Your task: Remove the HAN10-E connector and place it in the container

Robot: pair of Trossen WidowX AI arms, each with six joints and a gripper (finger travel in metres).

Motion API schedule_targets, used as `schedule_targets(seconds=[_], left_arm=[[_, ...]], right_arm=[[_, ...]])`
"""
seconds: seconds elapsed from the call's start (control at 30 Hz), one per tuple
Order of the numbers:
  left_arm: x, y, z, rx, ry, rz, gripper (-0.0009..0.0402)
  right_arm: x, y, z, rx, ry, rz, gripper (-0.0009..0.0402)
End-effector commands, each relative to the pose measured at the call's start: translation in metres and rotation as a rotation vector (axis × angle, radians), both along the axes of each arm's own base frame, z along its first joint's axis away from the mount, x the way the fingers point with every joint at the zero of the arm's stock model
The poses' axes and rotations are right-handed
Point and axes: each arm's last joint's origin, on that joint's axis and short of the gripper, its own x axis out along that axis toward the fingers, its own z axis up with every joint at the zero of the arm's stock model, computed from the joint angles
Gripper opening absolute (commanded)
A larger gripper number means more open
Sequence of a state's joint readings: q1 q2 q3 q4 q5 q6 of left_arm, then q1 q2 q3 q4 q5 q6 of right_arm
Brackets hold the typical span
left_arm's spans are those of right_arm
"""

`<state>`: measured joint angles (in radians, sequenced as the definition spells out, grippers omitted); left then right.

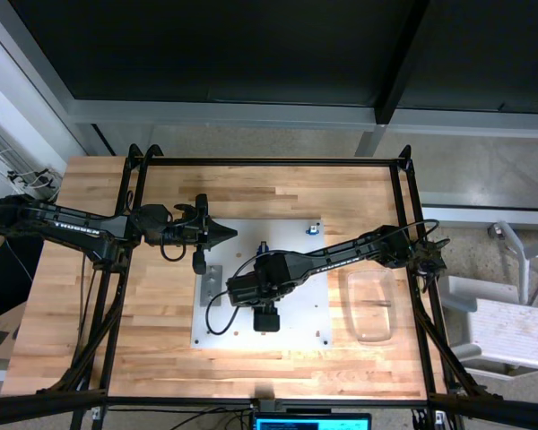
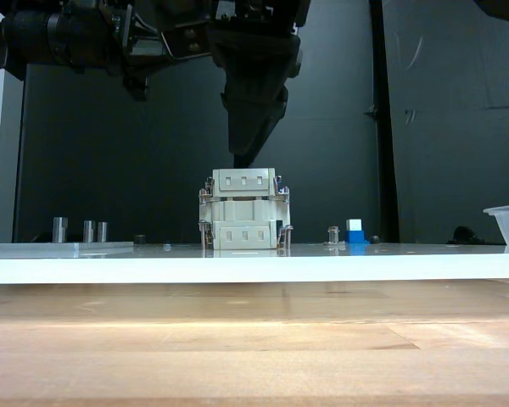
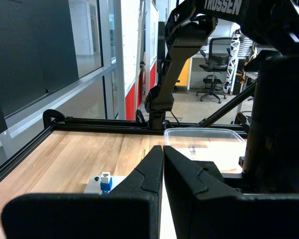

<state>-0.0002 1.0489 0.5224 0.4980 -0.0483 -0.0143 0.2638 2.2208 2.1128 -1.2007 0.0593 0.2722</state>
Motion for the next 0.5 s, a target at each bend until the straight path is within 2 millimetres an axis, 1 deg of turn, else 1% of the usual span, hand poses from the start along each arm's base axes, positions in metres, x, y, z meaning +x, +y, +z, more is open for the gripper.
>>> schedule_targets(seconds=[0.03, 0.5], left_arm=[[0.0, 0.0, 0.0, 0.0, 0.0, 0.0, 0.0], [0.0, 0.0, 0.0, 0.0, 0.0, 0.0, 0.0]], right_arm=[[0.001, 0.001, -0.003, 0.002, -0.006, 0.0, 0.0259], [0.001, 0.003, -0.017, 0.002, 0.002, -0.004, 0.0259]])
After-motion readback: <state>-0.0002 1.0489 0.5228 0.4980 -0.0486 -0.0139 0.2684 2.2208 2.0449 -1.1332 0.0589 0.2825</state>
